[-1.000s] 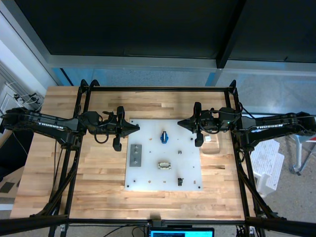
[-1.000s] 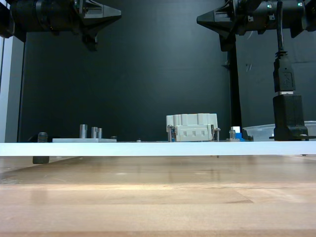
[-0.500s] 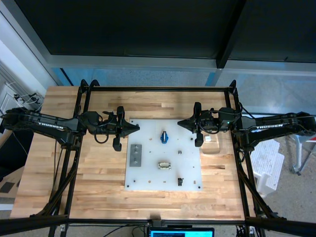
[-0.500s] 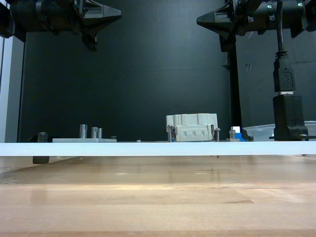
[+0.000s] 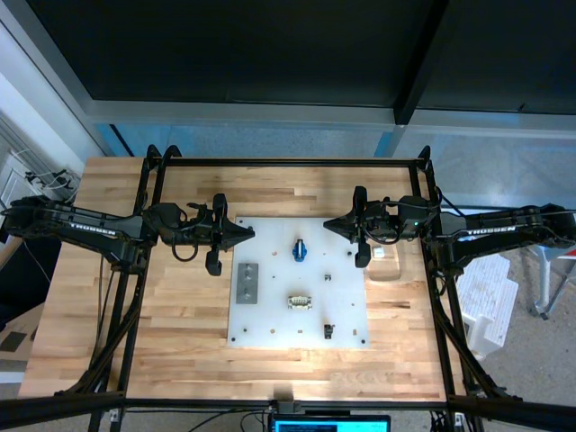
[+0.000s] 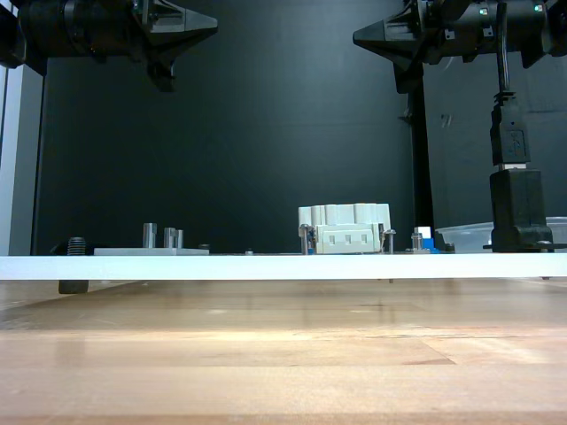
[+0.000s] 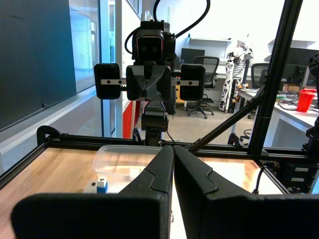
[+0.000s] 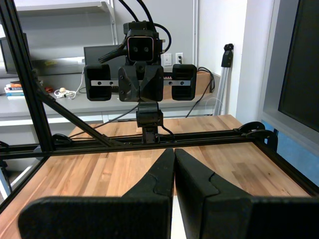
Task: Pick the USB connector and install on taskboard
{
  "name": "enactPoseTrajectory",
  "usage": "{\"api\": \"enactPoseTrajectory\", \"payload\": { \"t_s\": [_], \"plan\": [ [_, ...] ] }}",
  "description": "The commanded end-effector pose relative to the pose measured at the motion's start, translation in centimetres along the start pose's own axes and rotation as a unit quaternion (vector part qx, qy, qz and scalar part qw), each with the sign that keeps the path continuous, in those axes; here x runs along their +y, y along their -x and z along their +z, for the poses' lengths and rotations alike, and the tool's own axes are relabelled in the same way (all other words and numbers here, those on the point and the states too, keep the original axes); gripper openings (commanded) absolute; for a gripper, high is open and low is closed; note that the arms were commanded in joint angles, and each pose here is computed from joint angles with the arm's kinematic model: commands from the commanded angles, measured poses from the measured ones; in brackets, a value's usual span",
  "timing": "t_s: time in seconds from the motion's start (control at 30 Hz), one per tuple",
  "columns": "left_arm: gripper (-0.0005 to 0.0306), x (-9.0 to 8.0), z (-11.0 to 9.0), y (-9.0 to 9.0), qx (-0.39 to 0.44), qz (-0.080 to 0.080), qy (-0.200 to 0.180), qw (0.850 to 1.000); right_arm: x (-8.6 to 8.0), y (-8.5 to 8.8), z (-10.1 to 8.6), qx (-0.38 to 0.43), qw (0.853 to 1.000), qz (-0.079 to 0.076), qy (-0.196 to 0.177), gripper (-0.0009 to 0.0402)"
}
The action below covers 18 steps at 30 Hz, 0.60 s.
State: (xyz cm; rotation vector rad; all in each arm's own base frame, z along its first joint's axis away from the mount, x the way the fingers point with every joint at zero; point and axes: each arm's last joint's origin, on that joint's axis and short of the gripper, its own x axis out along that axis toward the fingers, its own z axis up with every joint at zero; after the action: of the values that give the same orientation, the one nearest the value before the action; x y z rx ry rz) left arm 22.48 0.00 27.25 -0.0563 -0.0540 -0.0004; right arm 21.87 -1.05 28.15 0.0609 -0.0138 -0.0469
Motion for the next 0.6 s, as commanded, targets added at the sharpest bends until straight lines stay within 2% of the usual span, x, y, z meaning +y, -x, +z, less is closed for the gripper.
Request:
{"api": "enactPoseTrajectory", "payload": {
  "t_s": [0.03,0.6],
  "plan": [
    [0.0,0.0,0.0,-0.01,0.0,0.0,0.0,1.0,0.01,-0.01,0.02,0.0,1.0,0.0,0.0,0.0],
    [0.0,0.0,0.0,-0.01,0.0,0.0,0.0,1.0,0.0,-0.01,-0.19,0.011,1.0,0.0,0.0,0.0]
  ]
}}
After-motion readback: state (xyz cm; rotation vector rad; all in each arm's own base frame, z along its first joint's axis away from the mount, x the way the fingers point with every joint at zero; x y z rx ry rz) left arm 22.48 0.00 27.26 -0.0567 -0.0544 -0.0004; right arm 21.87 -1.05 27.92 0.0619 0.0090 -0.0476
